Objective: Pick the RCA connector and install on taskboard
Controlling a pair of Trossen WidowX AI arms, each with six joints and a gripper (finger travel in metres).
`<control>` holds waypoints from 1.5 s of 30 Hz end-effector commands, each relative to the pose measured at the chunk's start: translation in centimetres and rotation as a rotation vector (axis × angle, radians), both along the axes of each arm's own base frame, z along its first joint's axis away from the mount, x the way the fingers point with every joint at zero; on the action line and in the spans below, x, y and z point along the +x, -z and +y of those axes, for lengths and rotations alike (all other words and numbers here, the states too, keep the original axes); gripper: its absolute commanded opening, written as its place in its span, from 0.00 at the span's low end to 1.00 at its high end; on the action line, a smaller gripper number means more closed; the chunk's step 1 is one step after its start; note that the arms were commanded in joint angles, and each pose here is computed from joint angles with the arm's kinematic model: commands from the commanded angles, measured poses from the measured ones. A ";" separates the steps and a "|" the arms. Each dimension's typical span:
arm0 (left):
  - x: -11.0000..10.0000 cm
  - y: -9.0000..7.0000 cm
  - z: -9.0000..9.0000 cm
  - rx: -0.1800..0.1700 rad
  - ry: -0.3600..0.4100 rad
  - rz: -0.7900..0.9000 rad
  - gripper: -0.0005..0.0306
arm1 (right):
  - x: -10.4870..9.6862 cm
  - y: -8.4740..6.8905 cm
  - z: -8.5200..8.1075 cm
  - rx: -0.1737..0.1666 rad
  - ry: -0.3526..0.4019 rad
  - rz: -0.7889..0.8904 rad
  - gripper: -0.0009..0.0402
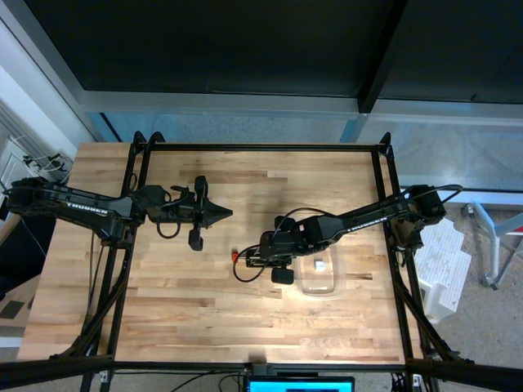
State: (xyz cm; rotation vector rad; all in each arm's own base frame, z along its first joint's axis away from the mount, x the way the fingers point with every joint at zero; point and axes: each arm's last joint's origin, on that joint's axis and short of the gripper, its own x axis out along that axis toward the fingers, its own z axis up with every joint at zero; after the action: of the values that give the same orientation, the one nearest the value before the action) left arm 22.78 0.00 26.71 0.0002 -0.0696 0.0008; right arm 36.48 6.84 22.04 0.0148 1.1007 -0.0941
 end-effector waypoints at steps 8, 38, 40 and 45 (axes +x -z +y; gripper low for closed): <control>0.0 0.0 0.0 0.000 0.000 0.000 0.02 | -0.1 0.1 -0.2 -0.006 -0.001 0.007 0.02; 0.0 0.0 0.0 0.000 0.000 0.000 0.02 | -0.4 1.7 -0.4 -0.007 -0.001 0.007 0.02; 0.0 0.0 0.0 0.000 0.000 0.000 0.02 | -0.5 1.8 -0.4 -0.007 -0.001 0.007 0.02; 0.0 0.0 0.0 0.000 0.000 0.000 0.02 | -0.3 2.4 -0.4 -0.007 0.000 0.008 0.02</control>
State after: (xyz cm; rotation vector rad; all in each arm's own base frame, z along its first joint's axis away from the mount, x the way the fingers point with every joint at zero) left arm 22.79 0.00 26.73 -0.0002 -0.0700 0.0004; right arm 36.11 6.42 20.06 0.0102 1.0970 -0.0968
